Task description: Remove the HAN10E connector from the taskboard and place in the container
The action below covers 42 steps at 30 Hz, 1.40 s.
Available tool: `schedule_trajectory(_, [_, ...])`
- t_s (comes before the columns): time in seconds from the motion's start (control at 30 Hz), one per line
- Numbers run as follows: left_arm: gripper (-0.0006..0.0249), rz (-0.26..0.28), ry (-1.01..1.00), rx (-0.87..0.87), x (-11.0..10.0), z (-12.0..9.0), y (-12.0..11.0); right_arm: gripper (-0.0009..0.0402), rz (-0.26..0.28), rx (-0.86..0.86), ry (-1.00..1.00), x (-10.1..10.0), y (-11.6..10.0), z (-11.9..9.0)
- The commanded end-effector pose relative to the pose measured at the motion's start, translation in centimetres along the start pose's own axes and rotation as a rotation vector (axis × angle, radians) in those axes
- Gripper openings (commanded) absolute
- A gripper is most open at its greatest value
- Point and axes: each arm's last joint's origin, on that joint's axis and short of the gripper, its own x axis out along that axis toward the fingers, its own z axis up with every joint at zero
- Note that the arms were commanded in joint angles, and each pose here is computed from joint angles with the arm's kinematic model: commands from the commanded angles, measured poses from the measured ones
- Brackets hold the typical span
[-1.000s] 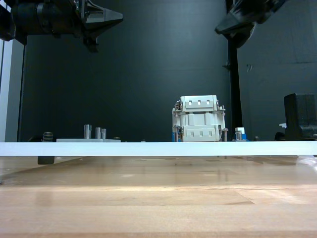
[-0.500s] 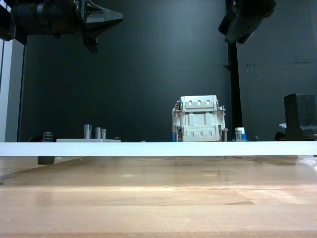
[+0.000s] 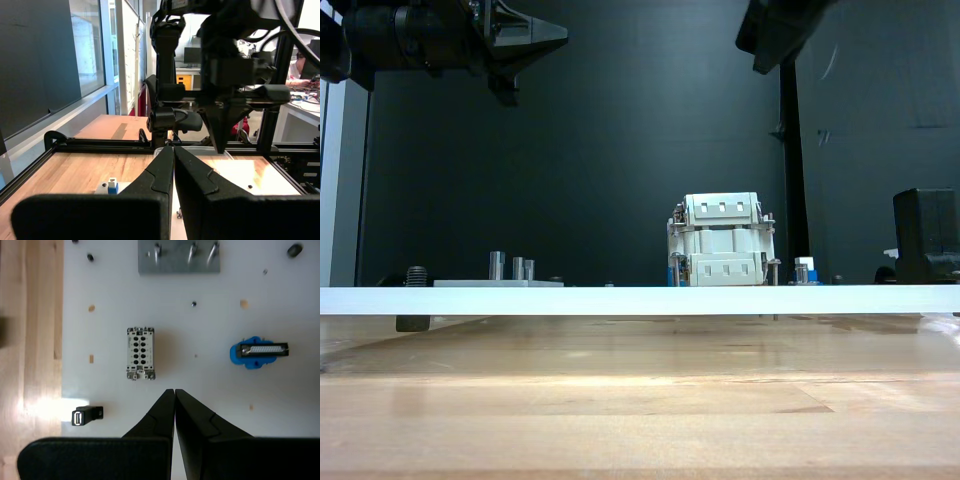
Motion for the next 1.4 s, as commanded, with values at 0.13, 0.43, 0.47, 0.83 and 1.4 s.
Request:
schedule_trajectory(0.13, [0.0,0.0,0.0,0.0,0.0,0.0,0.0,0.0,-0.041,-0.023,0.149,1.2,1.2,2.6])
schedule_trajectory(0.43, [0.0,0.0,0.0,0.0,0.0,0.0,0.0,0.0,-0.055,-0.016,0.2,2.9,2.5,5.6])
schedule_trajectory(0.47, [0.0,0.0,0.0,0.0,0.0,0.0,0.0,0.0002,-0.057,-0.015,0.204,3.1,2.6,5.8])
schedule_trajectory(0.83, [0.0,0.0,0.0,0.0,0.0,0.0,0.0,0.0112,-0.075,0.008,0.252,5.1,3.2,6.2])
schedule_trajectory(1.4, [0.0,0.0,0.0,0.0,0.0,0.0,0.0,0.03,-0.069,0.011,0.226,6.0,3.5,6.3])
